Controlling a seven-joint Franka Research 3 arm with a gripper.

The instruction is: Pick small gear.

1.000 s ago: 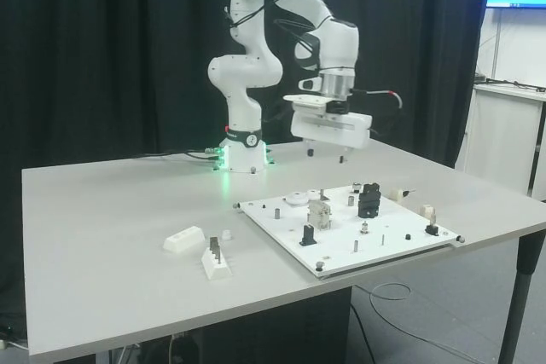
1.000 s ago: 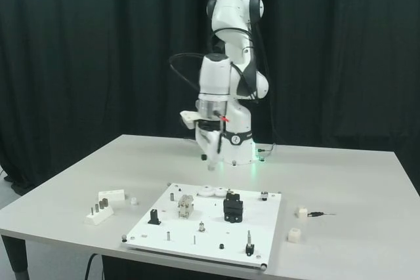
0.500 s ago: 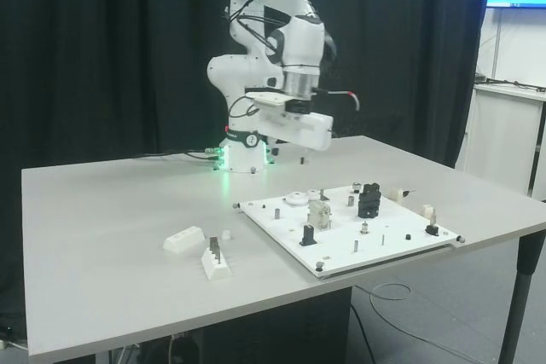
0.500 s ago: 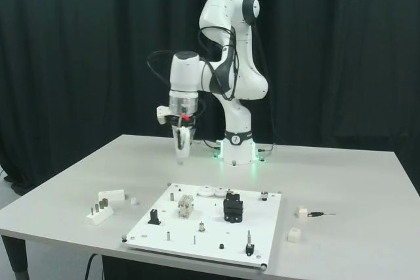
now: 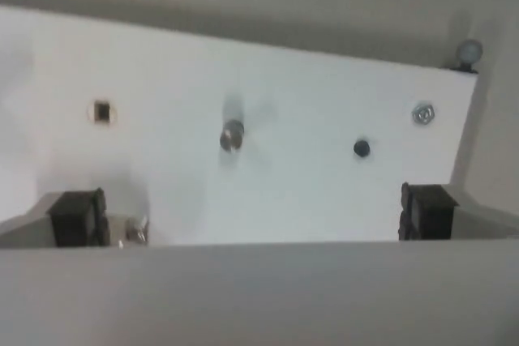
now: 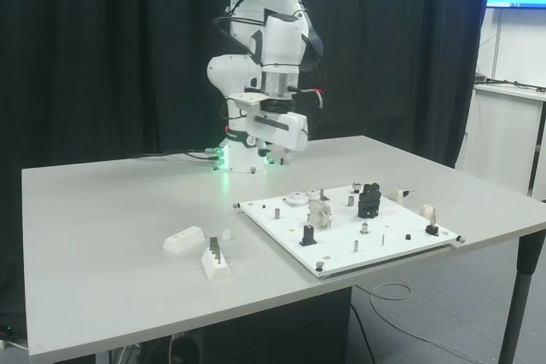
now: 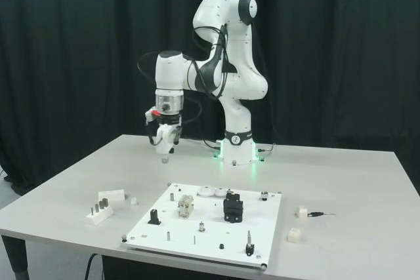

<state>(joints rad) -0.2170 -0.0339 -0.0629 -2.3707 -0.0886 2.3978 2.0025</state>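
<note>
Wrist view alone shows hand (image 5: 247,216) apparently open.

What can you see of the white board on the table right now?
The white board is a flat square plate lying on the grey table, near its front edge, turned slightly askew to it. Small feet sit at its corners. It carries upright pins, a black block, a small black bracket, a metal block and two white gears at the edge nearest the arm's base. The tool hangs above the table, off to one side, not touching the board.
</note>
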